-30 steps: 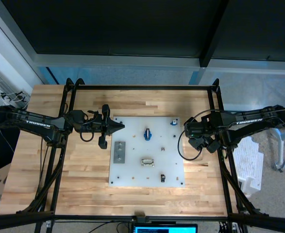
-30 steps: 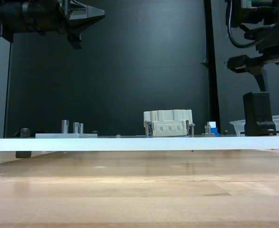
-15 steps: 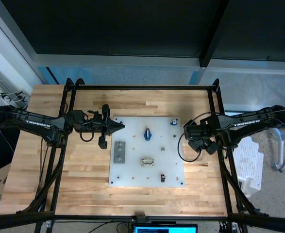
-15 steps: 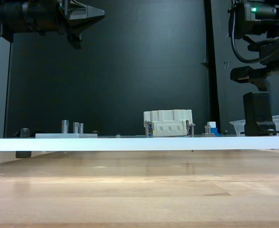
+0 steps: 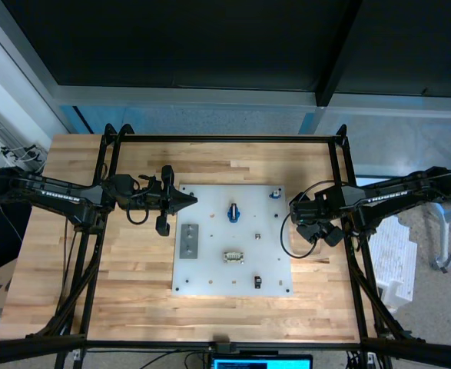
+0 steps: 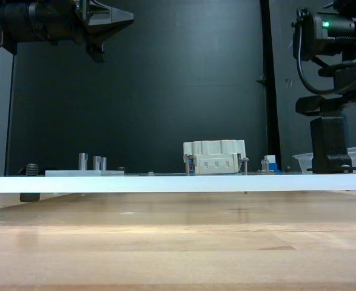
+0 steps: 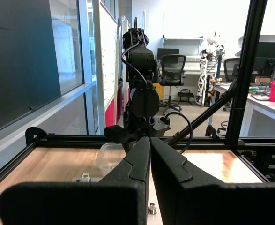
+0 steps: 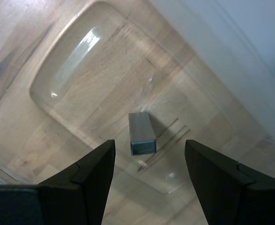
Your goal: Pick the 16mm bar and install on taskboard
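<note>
The 16mm bar [image 8: 141, 133] is a short grey metal stub lying on its side inside the clear plastic tray [image 8: 76, 70]. My right gripper [image 8: 149, 145] hangs open just above it, one finger on each side, not touching. In the high view this gripper [image 5: 311, 231] is over the tray, just off the right edge of the white taskboard [image 5: 210, 269]. My left gripper [image 5: 185, 200] is shut on nothing and held high over the board's left rear corner; its fingers [image 7: 146, 154] are pressed together.
On the taskboard stand a blue knob [image 5: 233, 212], a grey two-hole block [image 5: 188, 240], a silver connector [image 5: 233, 257] and a small black clip-like part [image 5: 258, 282]. A black frame surrounds the wooden table. The board's white edge [image 8: 254, 42] runs close beside the tray.
The right arm has come down towards the tray and shifted slightly towards the near edge. The left arm has not moved.
</note>
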You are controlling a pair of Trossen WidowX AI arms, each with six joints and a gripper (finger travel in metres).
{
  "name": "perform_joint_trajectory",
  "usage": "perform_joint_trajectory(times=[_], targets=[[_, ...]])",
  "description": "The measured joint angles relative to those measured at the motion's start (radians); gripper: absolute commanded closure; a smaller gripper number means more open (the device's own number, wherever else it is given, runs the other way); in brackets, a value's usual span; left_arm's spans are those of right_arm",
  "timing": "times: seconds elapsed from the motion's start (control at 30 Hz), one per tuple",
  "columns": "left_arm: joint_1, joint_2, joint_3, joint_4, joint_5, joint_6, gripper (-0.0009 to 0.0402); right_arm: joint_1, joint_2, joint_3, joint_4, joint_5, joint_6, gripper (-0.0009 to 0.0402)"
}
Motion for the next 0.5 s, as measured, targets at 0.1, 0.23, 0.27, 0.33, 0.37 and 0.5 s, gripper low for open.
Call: perform_joint_trajectory(times=[0.1,0.23,0.27,0.33,0.37,0.5], targets=[[0.0,0.0,0.0,0.0,0.0,0.0,0.0393,0.002,0.0,-0.019,0.027,0.0,0.0,0.0187],[0.0,0.0,0.0,0.0,0.0,0.0,0.0393,0.002,0.0,-0.035,0.051,0.0,0.0,0.0187],[0.0,0.0,0.0,0.0,0.0,0.0,0.0393,0.002,0.002,-0.038,0.055,0.0,-0.001,0.0187],[0.0,0.0,0.0,0.0,0.0,0.0,0.0393,0.002,0.007,-0.042,0.061,0.0,-0.001,0.0187],[0.0,0.0,0.0,0.0,0.0,0.0,0.0393,0.002,0.01,-0.046,0.064,0.0,-0.001,0.0187],[0.0,0.0,0.0,0.0,0.0,0.0,0.0393,0.002,0.013,-0.057,0.089,0.0,-0.002,0.0187]])
